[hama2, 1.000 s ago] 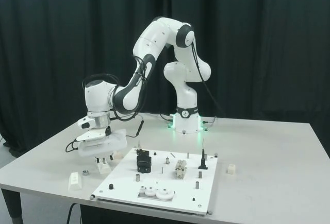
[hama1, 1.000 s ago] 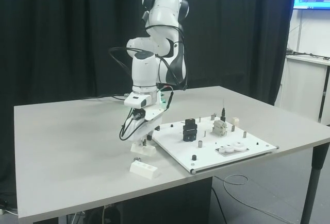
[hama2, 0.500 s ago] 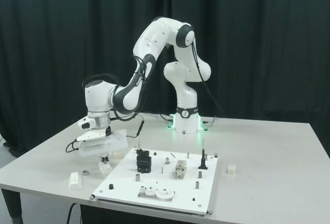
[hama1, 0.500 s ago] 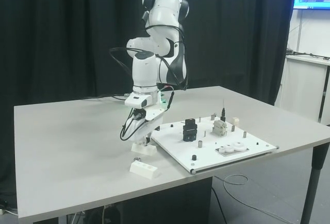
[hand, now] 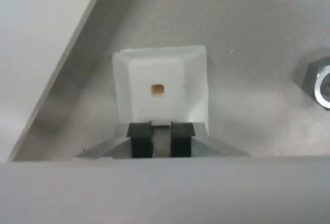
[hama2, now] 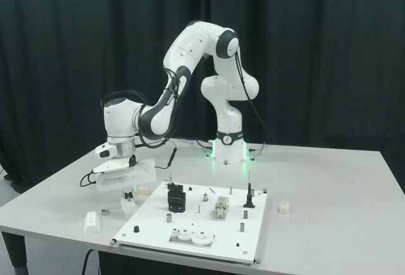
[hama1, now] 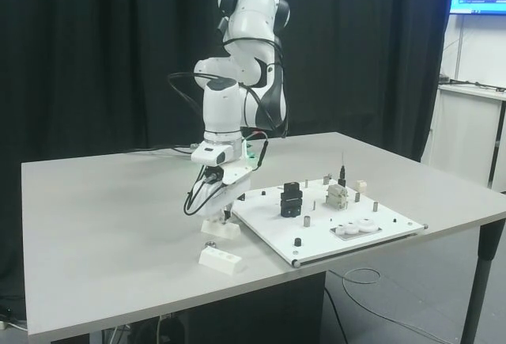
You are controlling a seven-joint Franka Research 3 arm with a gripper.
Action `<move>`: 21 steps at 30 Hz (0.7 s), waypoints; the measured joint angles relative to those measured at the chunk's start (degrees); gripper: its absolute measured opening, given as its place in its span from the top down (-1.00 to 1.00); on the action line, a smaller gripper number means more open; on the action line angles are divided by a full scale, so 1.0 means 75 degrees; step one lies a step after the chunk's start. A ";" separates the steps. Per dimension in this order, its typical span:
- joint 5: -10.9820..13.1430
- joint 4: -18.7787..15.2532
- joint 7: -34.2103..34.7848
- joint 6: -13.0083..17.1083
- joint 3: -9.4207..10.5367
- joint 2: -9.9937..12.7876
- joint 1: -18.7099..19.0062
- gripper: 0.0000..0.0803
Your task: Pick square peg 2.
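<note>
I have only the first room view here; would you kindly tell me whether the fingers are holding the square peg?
Observer: Yes. In the wrist view the black fingers are shut on a slim grey square peg.
Operator: Thank you. Is the peg out of its holder?
Observer: It appears so. The small white holder block beneath shows an empty square hole in its top.
Operator: Is there anything close by to mind?
Observer: A grey metal hex nut lies on the grey table beside the block, apart from it.
</note>
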 joint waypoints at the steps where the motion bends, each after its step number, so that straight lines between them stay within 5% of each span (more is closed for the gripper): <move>1: 0.0000 0.0020 0.0012 -0.0023 -0.0002 0.0000 0.0000 0.81; 21: -0.0127 0.0713 0.0287 -0.1394 -0.0221 -0.0188 0.0018 0.82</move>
